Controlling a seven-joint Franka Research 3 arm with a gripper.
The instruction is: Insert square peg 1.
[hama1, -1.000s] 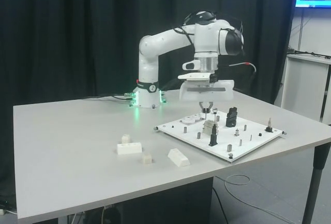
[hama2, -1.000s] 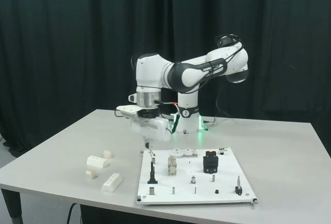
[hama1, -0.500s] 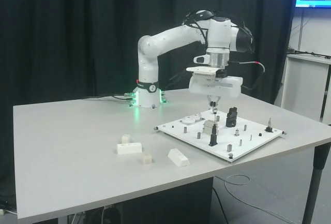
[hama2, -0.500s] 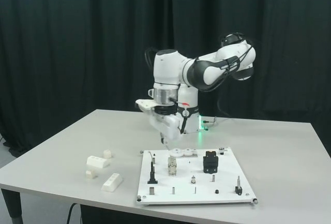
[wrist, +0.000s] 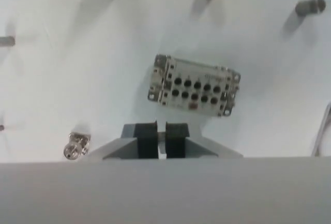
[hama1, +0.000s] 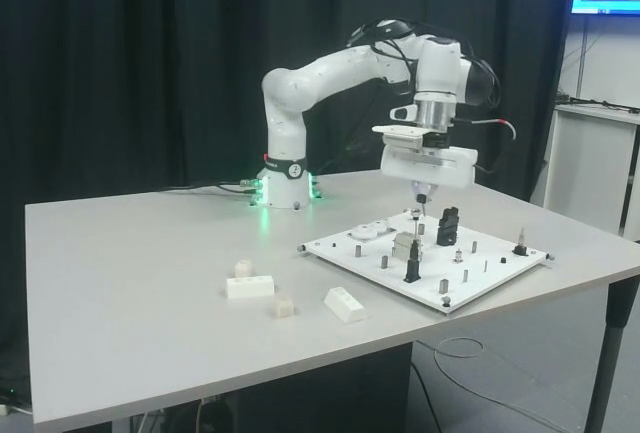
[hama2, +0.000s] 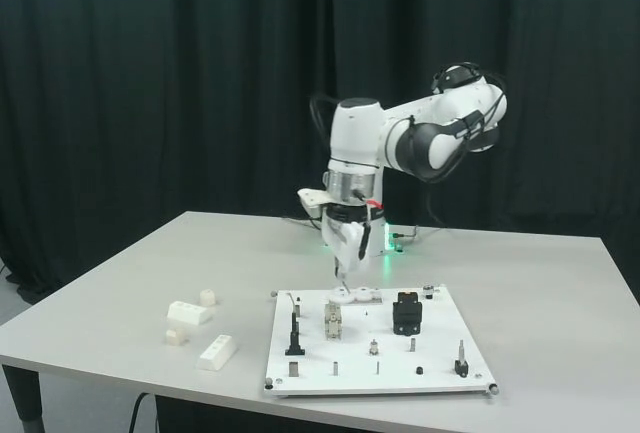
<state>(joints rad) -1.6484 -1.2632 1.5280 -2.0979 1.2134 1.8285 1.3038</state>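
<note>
My gripper (hama1: 420,194) hangs above the rear part of the white board (hama1: 500,271), its fingers (wrist: 147,140) shut on a thin grey square peg (hama1: 417,211) that points down. In the second room view the gripper (hama2: 341,271) is just above the board's (hama2: 440,371) back edge. In the wrist view the gripper (wrist: 162,141) shows the peg only as a narrow sliver between the pads. A grey multi-pin connector (wrist: 194,85) lies on the board close beneath, a little ahead of the fingertips.
On the board stand the connector (hama1: 404,246), a black block (hama1: 446,226), a black post (hama1: 410,271) and several small pegs and studs. White blocks (hama1: 249,285) (hama1: 345,304) lie on the grey table beside the board. A metal fitting (wrist: 76,145) sits near the fingers.
The arm has swung sideways from the board's outer corner to above its rear middle, carrying the peg. The gripper has stayed shut.
</note>
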